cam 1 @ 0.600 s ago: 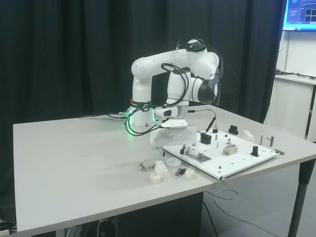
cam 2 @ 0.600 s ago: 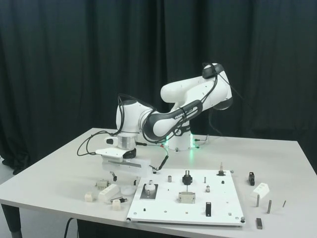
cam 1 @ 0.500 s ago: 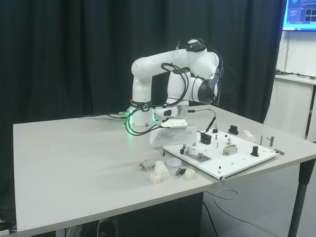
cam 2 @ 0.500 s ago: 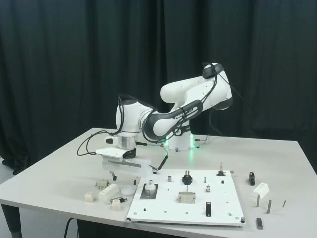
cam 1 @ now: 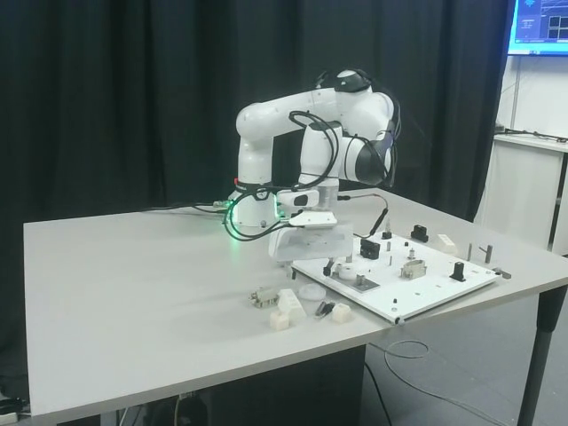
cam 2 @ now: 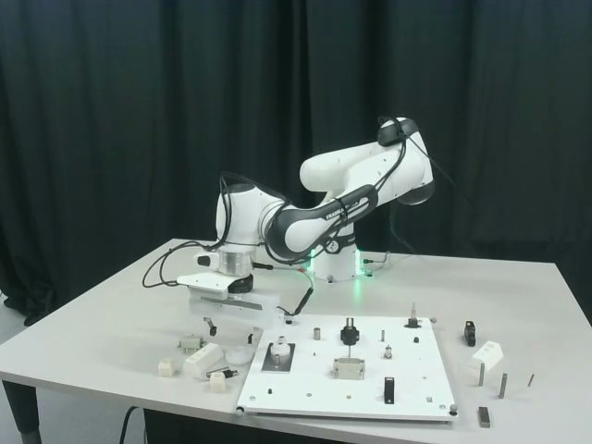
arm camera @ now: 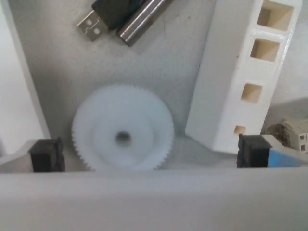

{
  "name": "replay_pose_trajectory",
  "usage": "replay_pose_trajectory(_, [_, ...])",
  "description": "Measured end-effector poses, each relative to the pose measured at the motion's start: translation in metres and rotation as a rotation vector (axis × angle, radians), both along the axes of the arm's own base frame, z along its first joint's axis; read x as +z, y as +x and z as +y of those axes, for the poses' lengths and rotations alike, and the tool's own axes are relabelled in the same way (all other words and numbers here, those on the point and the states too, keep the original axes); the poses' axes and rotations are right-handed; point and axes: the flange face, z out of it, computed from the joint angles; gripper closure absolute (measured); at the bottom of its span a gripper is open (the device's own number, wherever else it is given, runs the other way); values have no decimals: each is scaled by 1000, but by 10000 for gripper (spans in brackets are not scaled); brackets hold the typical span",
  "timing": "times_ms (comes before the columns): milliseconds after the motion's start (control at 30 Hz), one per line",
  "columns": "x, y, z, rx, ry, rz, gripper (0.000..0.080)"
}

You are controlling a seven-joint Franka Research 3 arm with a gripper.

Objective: Remove medium gear.

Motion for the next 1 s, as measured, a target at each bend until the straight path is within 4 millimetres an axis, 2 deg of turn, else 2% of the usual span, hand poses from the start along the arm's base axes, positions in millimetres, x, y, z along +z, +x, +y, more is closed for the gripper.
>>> replay_pose_trajectory(467, [4, 2, 11, 34, 15, 2, 3])
replay_pose_trajectory(1000, [17, 5, 46, 28, 96, 28, 3])
